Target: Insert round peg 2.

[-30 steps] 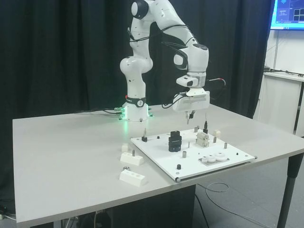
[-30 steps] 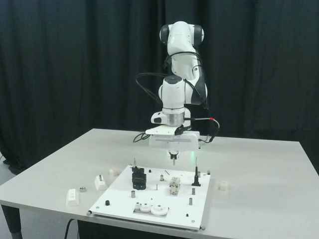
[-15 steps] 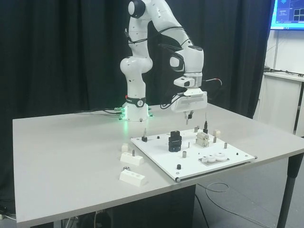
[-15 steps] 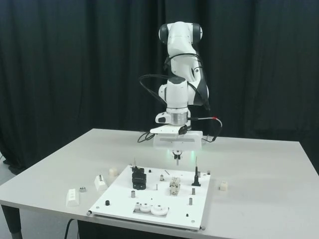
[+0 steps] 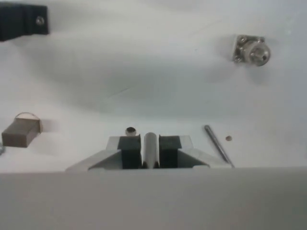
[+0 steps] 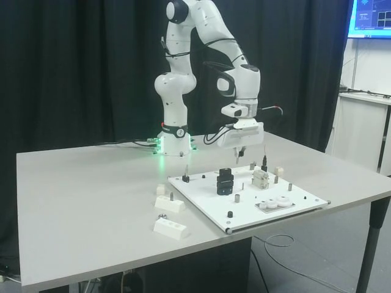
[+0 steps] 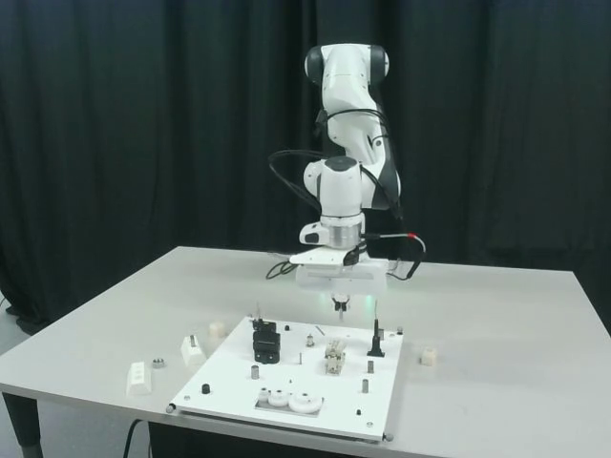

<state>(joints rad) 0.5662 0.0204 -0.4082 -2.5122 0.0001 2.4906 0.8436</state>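
The grey counter [image 6: 85,183] carries a white board [image 7: 382,405], above whose far edge the white arm [image 6: 211,36] hangs. Its tool [image 5: 150,152] grips a grey round peg [image 5: 150,146], upright, at 12 o'clock from the board's centre.

Glossy white plastic arm shell [image 7: 342,186]; matt grey worktop [image 6: 85,183]; smooth white board [image 7: 291,382]; peg [image 5: 150,149] probably bare metal.

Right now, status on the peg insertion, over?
Pincer shut on round peg, hovering above the white board. Peg not yet inserted. Nothing directly beneath; thin pin lies alongside on the board.
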